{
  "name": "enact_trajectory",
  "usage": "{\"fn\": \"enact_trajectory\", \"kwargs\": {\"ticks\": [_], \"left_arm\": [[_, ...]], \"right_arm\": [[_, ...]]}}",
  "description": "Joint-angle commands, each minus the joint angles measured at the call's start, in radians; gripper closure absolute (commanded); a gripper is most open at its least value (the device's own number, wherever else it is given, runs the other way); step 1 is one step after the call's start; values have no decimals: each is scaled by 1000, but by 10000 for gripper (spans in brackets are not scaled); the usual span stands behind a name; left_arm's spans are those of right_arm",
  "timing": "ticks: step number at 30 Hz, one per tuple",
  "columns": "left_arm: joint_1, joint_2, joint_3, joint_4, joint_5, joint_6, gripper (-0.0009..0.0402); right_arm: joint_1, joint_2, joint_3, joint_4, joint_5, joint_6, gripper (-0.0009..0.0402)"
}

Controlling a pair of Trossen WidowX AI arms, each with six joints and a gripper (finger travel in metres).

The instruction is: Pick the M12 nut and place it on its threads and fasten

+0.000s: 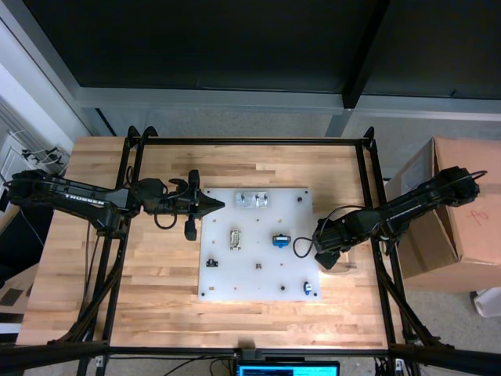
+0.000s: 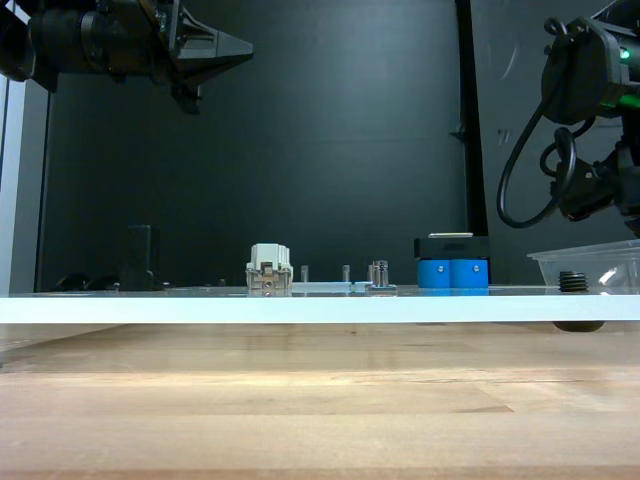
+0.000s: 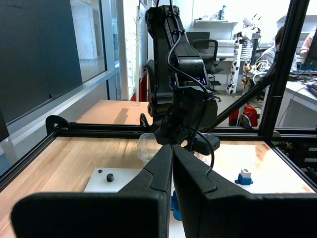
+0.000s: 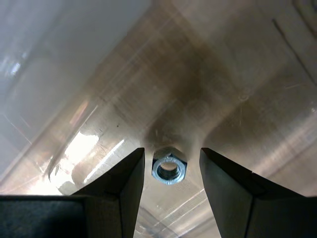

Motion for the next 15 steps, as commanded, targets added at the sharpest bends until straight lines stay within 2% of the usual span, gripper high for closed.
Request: {"fn": "enact_trajectory", "kwargs": {"ticks": [1, 6, 9, 15], "left_arm": [[0, 0, 0, 0, 0, 0, 393], [0, 0, 0, 0, 0, 0, 393], [0, 0, 0, 0, 0, 0, 393], [0, 0, 0, 0, 0, 0, 393]], "right_arm": [[1, 0, 1, 0, 2, 1, 257], [2, 0, 1, 2, -7, 4, 278], [2, 0, 1, 4, -35, 3, 286], [3, 0, 1, 6, -46, 3, 282]]}}
